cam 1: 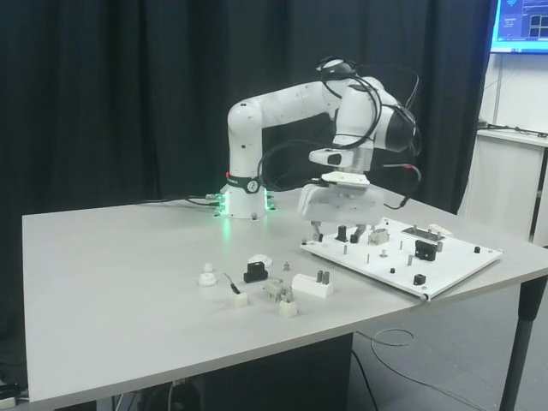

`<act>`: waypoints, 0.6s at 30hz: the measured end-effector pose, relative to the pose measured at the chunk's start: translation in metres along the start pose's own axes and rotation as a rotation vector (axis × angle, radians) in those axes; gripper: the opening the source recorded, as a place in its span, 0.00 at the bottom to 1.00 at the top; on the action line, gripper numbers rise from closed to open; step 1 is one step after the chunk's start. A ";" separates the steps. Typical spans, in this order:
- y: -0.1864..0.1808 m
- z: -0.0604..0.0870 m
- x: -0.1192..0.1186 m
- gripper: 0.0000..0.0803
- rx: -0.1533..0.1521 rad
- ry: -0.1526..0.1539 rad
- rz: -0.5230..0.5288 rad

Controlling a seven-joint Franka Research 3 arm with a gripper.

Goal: Pick square peg 3.

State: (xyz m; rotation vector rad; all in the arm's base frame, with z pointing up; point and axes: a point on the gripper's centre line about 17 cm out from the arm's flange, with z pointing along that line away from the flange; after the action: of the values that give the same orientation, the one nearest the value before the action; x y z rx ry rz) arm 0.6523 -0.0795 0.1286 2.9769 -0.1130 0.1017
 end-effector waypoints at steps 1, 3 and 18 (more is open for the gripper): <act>0.002 0.001 0.000 1.00 0.003 -0.001 -0.033; 0.006 0.004 -0.001 1.00 0.010 -0.003 -0.102; 0.004 0.039 -0.009 1.00 0.074 -0.018 -0.439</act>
State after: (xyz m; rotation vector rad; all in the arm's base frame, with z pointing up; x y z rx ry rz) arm 0.6453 -0.0893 0.0905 2.9939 0.5495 0.0255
